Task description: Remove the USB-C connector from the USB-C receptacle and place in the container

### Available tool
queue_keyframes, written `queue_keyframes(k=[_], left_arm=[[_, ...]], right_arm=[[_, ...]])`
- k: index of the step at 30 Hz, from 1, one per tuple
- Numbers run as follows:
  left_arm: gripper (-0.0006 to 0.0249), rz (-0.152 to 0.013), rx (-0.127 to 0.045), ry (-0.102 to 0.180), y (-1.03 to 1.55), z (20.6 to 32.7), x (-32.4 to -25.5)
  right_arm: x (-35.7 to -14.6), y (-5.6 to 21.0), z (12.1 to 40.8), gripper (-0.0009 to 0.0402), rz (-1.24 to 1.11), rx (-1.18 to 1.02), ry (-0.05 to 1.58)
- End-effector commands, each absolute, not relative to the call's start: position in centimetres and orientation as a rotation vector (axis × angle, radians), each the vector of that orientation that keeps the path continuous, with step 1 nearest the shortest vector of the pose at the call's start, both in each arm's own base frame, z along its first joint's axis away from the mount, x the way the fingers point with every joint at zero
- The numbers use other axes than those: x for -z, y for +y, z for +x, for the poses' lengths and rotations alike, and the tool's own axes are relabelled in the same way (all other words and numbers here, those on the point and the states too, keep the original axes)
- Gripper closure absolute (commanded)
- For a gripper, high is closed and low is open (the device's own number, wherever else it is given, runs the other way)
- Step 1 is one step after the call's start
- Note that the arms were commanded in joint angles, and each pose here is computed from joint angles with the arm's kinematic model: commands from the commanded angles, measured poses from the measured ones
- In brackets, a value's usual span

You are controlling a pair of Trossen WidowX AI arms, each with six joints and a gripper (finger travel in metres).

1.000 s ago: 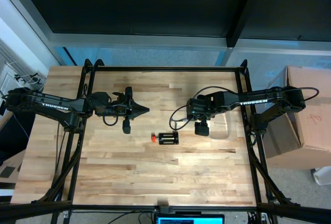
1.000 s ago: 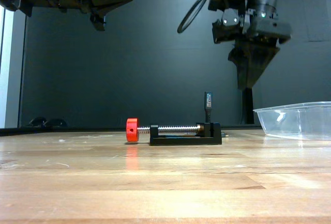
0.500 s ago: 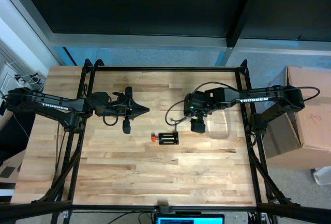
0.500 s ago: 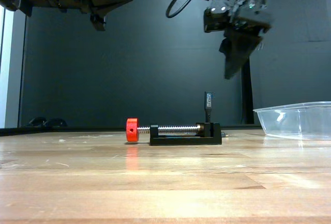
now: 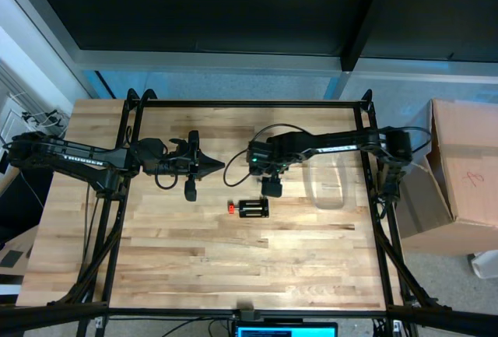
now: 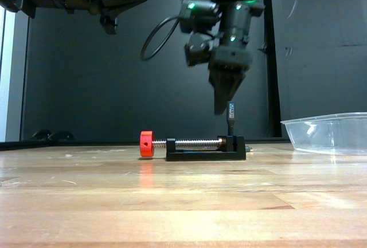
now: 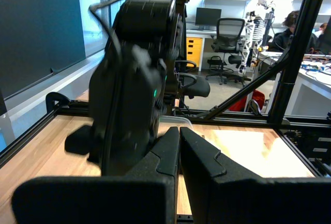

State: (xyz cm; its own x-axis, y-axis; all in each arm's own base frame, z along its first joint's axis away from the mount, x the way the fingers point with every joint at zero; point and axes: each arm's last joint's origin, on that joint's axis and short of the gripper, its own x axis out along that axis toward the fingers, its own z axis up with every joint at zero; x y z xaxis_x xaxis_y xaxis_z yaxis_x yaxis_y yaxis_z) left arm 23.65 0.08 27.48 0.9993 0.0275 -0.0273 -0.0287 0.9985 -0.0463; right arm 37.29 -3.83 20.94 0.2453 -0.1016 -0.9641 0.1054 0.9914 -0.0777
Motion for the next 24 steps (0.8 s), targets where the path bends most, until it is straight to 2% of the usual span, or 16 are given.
queue_keyframes(k=[1, 9, 24], left_arm=[[0.0243, -0.047, -0.028, 0.027, 0.07, 23.7, -27.49], [0.0243, -0.047, -0.028, 0.027, 0.07, 23.7, -27.49], [0.0243, -0.047, -0.028, 0.026, 0.07, 23.7, -27.49]], right_arm=[[-19.5, -3.9, 38.2, 0.0146, 0.006, 0.139, 1.347], [-17.0, -3.9, 39.1, 0.0146, 0.02, 0.123, 1.377], [-15.2, -4.1, 39.5, 0.0146, 0.038, 0.135, 1.372]])
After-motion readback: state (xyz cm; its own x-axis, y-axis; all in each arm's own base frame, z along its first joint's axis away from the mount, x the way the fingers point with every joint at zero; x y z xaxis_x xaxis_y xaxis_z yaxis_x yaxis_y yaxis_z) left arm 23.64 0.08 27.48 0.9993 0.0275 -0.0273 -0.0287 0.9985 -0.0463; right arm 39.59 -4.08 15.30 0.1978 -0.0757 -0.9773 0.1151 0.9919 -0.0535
